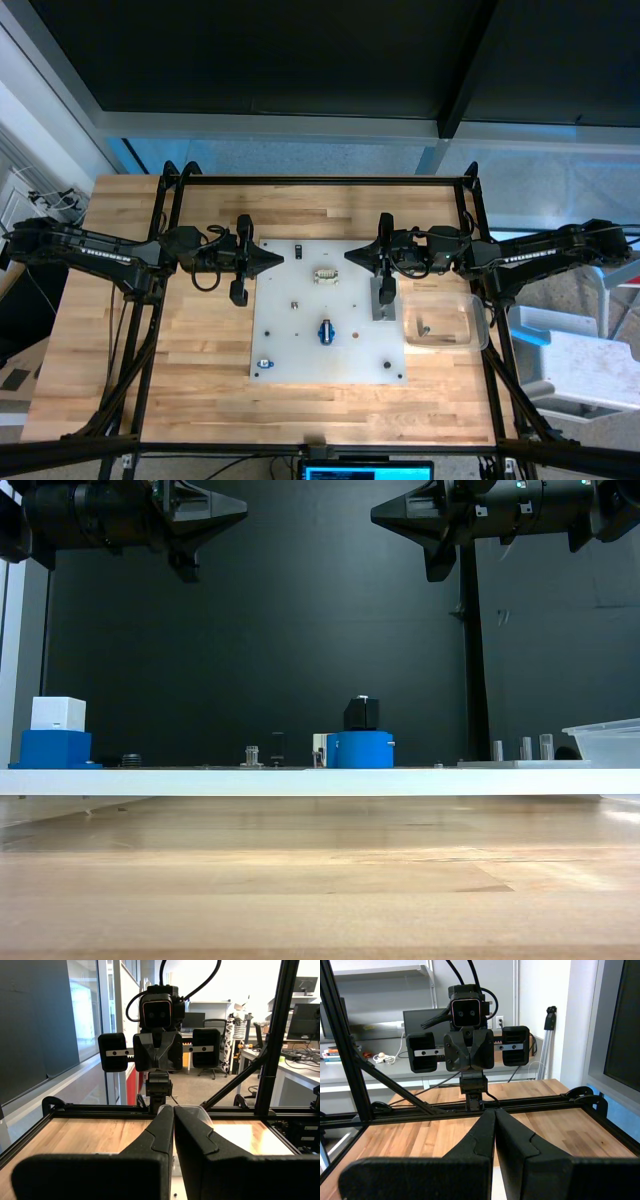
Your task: Pick the 16mm cylinder and place it in the taskboard
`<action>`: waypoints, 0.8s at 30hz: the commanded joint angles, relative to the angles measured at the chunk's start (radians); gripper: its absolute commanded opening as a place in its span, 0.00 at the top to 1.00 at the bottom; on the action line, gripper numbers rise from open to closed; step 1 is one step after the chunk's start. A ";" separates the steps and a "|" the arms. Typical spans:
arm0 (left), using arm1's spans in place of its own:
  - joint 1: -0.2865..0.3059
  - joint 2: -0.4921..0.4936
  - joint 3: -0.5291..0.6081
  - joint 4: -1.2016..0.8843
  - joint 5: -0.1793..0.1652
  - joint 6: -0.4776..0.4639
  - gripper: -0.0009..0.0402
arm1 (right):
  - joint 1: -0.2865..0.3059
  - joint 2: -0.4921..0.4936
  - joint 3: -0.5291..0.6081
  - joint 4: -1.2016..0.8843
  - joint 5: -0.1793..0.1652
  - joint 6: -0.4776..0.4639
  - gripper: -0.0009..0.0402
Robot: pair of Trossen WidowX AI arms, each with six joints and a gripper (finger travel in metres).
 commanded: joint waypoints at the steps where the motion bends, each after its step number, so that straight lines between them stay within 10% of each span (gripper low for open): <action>1: 0.000 0.000 0.000 0.000 0.000 0.000 0.98 | 0.000 0.000 0.000 -0.006 0.000 0.000 0.98; 24: 0.000 0.000 0.000 0.000 0.000 0.000 0.98 | 0.003 -0.007 0.023 -0.178 -0.064 0.087 0.98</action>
